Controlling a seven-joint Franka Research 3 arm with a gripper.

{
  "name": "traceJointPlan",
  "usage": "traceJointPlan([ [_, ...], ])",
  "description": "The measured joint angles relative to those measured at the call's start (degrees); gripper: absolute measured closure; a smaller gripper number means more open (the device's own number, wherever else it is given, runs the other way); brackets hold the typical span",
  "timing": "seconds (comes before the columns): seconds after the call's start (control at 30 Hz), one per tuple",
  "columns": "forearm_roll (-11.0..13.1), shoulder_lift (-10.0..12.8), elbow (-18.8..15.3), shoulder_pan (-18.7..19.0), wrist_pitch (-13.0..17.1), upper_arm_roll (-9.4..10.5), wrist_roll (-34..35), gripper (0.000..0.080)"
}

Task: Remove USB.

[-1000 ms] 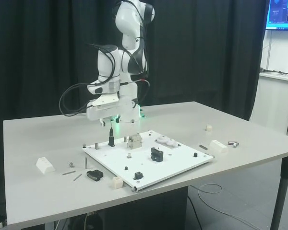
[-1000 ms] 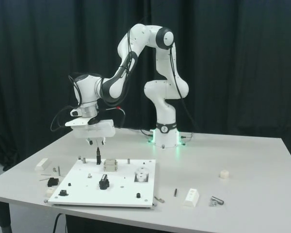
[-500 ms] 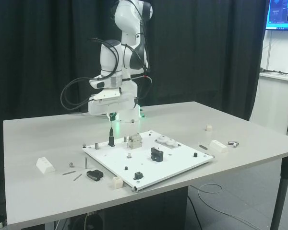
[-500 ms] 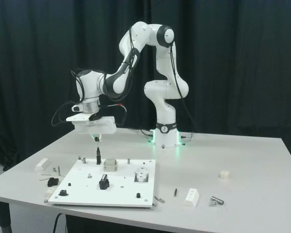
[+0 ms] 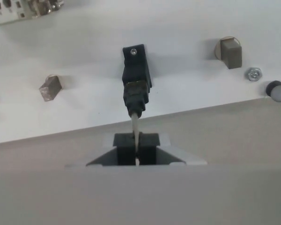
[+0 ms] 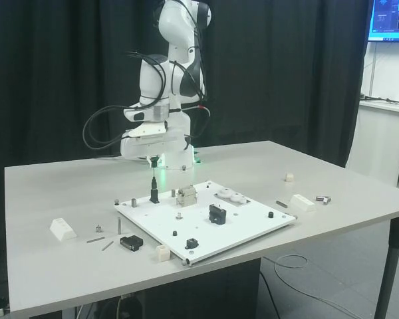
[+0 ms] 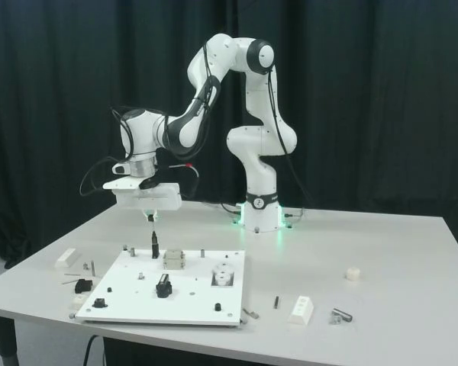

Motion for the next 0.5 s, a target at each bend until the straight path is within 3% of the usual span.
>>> traceJointPlan([
  [0.5,-0.4,-0.1,0.2,0.2,0.5,0.03,0.2,0.0791],
])
